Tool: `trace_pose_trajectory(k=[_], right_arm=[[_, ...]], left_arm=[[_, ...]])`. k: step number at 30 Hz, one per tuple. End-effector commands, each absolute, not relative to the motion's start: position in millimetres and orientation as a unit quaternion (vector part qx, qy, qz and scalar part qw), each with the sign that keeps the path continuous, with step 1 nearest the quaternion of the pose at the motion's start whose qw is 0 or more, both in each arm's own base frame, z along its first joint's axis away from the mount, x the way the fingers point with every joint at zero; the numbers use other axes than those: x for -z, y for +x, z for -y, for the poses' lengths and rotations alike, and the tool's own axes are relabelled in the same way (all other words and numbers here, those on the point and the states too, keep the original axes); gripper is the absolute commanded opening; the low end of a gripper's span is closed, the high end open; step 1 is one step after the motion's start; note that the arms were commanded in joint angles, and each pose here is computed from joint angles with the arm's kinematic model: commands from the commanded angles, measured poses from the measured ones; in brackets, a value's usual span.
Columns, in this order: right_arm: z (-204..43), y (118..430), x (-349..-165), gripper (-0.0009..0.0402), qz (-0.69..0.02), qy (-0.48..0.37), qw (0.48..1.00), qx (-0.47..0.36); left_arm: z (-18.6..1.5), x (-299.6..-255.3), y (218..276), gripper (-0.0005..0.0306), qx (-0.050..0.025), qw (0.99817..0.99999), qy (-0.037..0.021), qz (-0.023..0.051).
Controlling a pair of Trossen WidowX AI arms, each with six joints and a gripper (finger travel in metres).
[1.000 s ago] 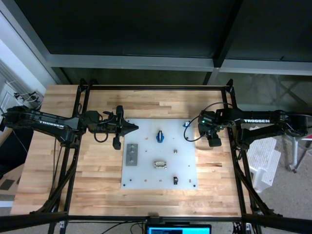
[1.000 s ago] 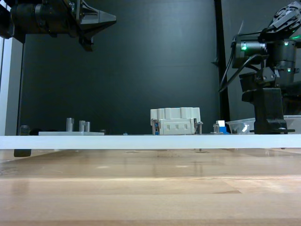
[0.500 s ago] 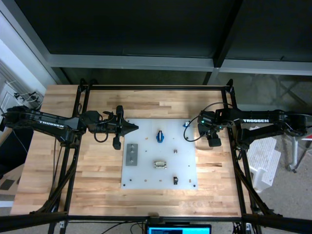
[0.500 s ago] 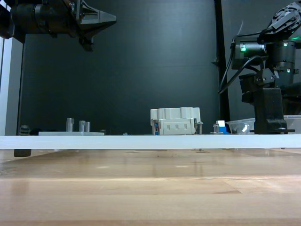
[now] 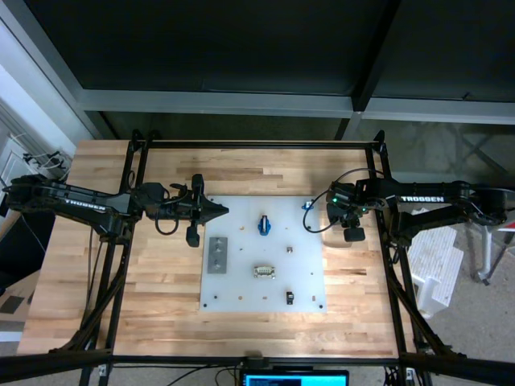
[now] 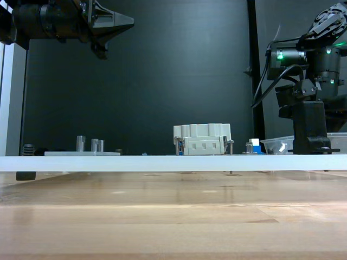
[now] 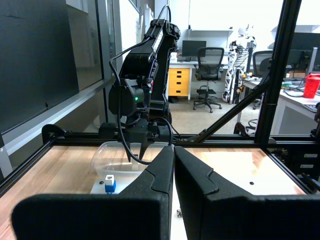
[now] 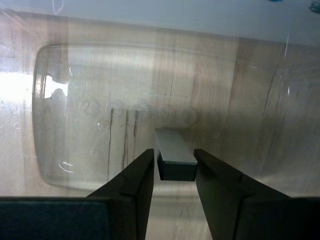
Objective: Pick the 16mm bar and install on taskboard
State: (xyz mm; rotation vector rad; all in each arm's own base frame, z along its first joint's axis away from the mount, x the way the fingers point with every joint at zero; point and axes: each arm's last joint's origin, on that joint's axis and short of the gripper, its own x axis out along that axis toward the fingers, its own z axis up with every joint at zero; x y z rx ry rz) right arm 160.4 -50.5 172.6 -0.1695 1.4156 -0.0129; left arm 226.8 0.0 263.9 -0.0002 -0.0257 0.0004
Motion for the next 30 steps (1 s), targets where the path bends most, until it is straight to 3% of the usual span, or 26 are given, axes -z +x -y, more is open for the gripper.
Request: trace_pose_trajectory(k=[1, 18, 30], right_arm=[[51, 160, -172.6, 0.0089, -0.649, -0.078, 0.756, 0.006], [51, 161, -174.5, 0.0025, -0.650, -0.078, 0.756, 0.006], [53, 169, -217.1, 0.0011, -0.652, -0.072, 0.755, 0.003]], left_arm=[[0.0, -263.9, 226.8, 0.0000, -0.0002, 0.99992, -0.0001, 0.0129], [0.0, -264.0, 226.8, 0.0000, -0.0002, 0.99991, -0.0001, 0.0131], [0.0, -263.9, 226.8, 0.0000, -0.0002, 0.99992, -0.0001, 0.0129]])
